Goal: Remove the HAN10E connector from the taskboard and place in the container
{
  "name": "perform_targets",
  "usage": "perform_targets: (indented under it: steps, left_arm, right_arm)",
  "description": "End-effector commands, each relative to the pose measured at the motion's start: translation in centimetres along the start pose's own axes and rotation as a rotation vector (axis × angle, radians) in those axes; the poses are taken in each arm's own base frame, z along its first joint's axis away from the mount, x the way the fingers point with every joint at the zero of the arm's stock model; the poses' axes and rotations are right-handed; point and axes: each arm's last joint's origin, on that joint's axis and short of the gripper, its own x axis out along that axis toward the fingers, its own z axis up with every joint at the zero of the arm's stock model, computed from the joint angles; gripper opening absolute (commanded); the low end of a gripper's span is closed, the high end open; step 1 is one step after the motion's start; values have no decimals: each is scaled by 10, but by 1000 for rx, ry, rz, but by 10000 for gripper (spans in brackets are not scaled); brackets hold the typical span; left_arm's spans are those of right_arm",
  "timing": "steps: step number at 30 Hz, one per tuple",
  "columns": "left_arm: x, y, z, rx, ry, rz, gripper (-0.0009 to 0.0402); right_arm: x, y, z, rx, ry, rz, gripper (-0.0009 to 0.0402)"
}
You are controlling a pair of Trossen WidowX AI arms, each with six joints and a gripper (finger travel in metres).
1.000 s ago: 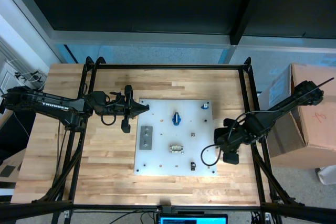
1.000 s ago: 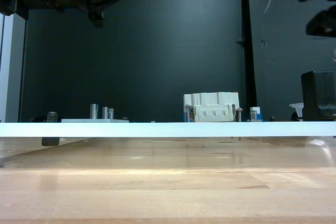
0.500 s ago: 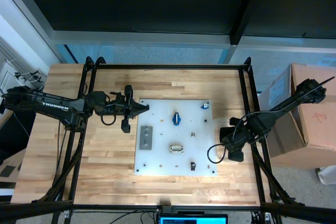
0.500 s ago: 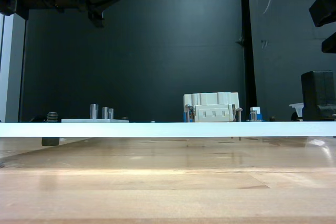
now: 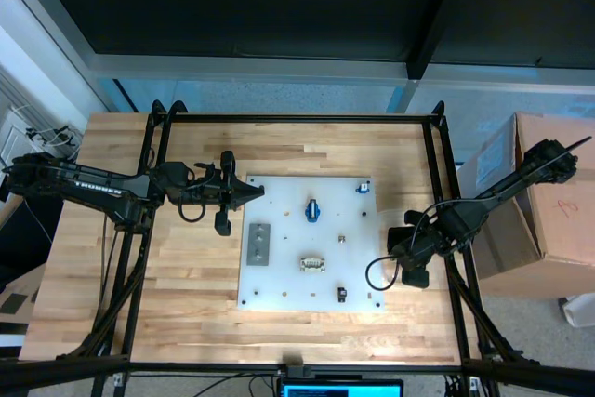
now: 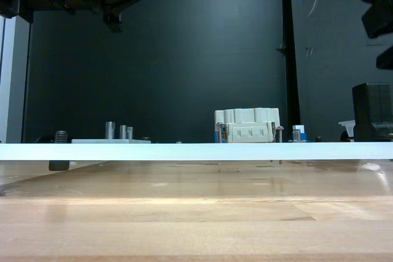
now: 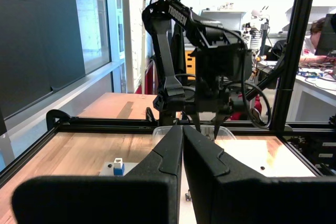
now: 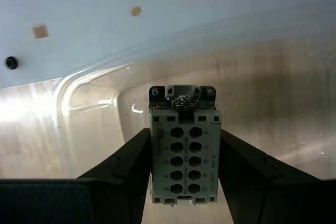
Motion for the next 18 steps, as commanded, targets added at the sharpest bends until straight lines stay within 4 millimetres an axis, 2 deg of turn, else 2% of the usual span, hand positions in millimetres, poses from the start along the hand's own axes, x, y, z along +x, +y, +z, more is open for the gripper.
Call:
perform_targets:
  steps: [1, 9, 18]
  left_arm:
    - [0, 0, 0, 0, 0, 0, 0]
    - [0, 0, 0, 0, 0, 0, 0]
    - [0, 0, 0, 0, 0, 0, 0]
  right_arm:
    - [11, -3, -5, 35, 9, -7, 4]
    - [34, -14, -20, 109, 67, -45, 4]
    - [36, -15, -21, 112, 66, -44, 4]
